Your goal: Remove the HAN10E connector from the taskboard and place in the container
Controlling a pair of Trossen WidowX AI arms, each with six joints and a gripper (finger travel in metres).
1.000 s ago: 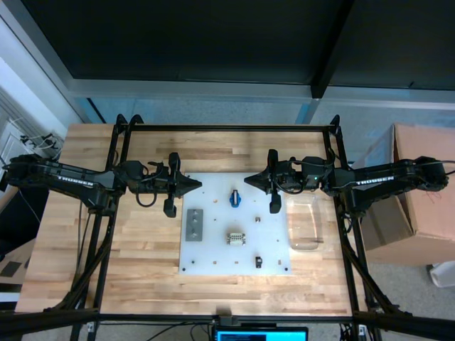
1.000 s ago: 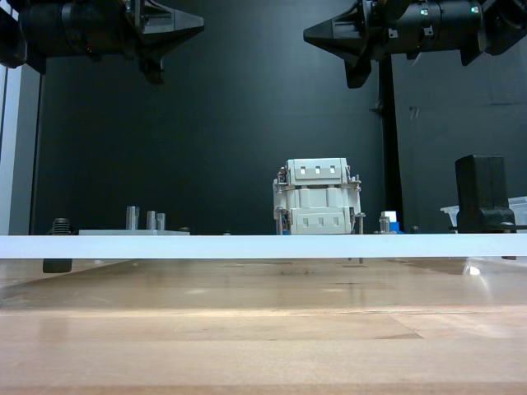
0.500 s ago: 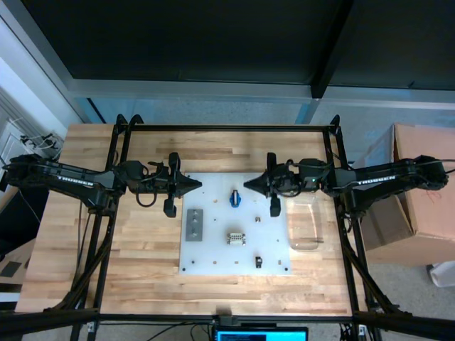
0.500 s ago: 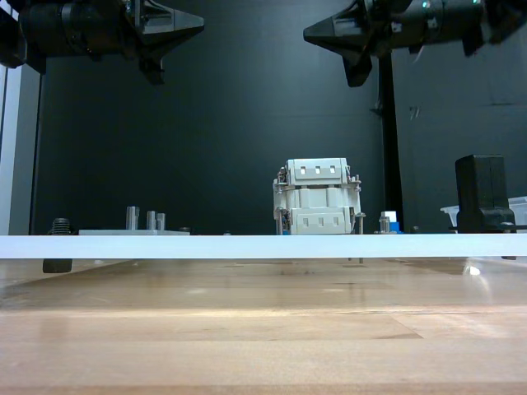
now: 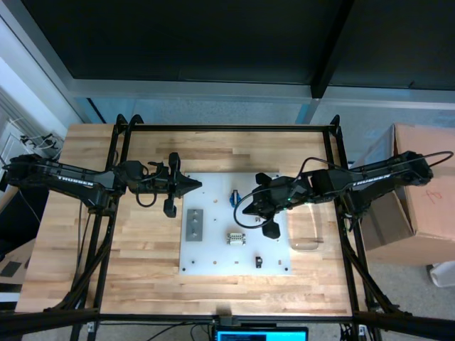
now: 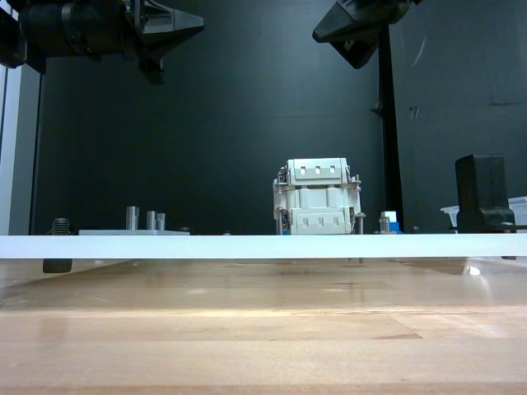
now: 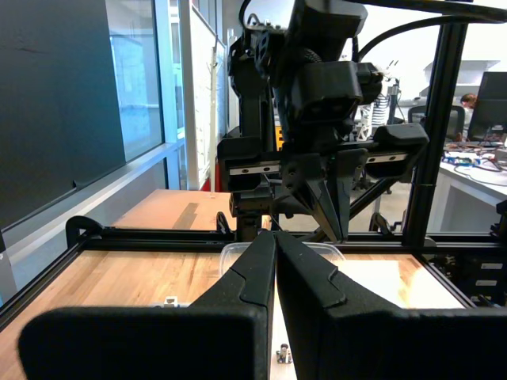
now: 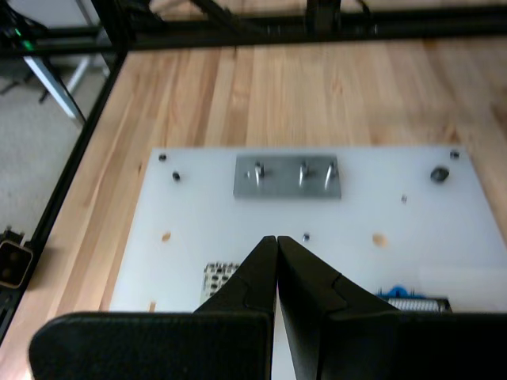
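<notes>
The grey HAN10E connector (image 5: 235, 239) sits upright in its seat near the middle of the white taskboard (image 5: 213, 256); in the low view the connector (image 6: 318, 197) stands square on the board, and part of the connector (image 8: 218, 275) shows past the right fingers. My right gripper (image 5: 247, 208) hovers above the board, up and right of the connector, tilted down, fingers shut and empty. It hangs high in the low view (image 6: 319, 34). My left gripper (image 5: 197, 184) floats shut over the board's back left corner, also empty. The clear container (image 5: 306, 224) lies right of the board.
A grey metal block (image 5: 193, 225) with pins sits left of the connector. A blue part (image 5: 234, 197) stands behind it and a black part (image 5: 259, 262) in front. A cardboard box (image 5: 419, 192) stands beyond the table's right edge.
The right arm has swung forward and tilted downward, bringing its gripper closer to the connector. The left arm and the connector have not moved.
</notes>
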